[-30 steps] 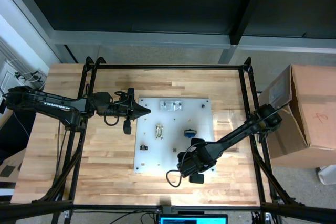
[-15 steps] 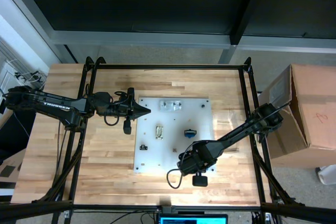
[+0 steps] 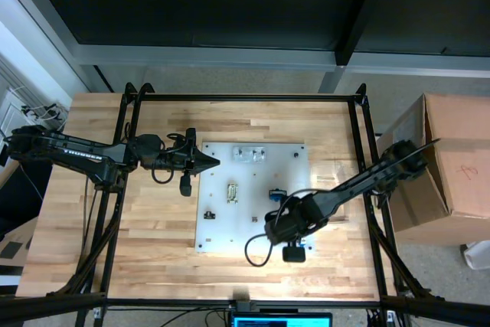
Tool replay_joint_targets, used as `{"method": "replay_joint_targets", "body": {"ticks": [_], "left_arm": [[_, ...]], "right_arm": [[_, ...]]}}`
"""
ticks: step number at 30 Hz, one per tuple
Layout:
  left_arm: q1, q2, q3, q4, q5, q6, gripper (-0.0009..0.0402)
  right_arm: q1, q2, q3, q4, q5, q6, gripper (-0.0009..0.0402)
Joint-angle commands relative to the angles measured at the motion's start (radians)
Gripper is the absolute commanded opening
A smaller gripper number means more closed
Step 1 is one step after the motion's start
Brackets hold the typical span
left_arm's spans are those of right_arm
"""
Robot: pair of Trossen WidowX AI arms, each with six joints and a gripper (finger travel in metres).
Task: Pick the M12 nut and place it on its threads and fasten
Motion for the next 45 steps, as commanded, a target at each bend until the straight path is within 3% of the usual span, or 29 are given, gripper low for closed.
{"method": "replay_joint_targets", "body": {"ticks": [1,14,19,22,25,27,38,41,45], "left_arm": [[0.000,0.000,0.000,0.000,0.000,0.000,0.0000],[0.000,0.000,0.000,0.000,0.000,0.000,0.0000],[0.000,0.000,0.000,0.000,0.000,0.000,0.0000],[0.000,0.000,0.000,0.000,0.000,0.000,0.0000],[0.000,0.000,0.000,0.000,0.000,0.000,0.0000],[0.000,0.000,0.000,0.000,0.000,0.000,0.0000],[0.000,0.000,0.000,0.000,0.000,0.000,0.0000],[0.000,0.000,0.000,0.000,0.000,0.000,0.0000],[0.000,0.000,0.000,0.000,0.000,0.000,0.0000]], "right_arm": [[-0.020,-0.089,-0.068,0.093,0.072,-0.047,0.0000],[-0.274,-0.517,-0.357,0.492,0.113,-0.340,0.0000],[-0.398,-0.652,-0.475,0.688,0.006,-0.432,0.0000],[-0.460,-0.717,-0.542,0.794,-0.028,-0.445,0.0000],[-0.509,-0.763,-0.607,0.904,-0.092,-0.443,0.0000],[-0.529,-0.790,-0.651,0.979,-0.106,-0.433,0.0000],[-0.532,-0.830,-0.803,1.231,-0.101,-0.392,0.0000],[-0.530,-0.830,-0.814,1.239,-0.069,-0.412,0.0000],[-0.527,-0.830,-0.841,1.281,-0.067,-0.410,0.0000]]}}
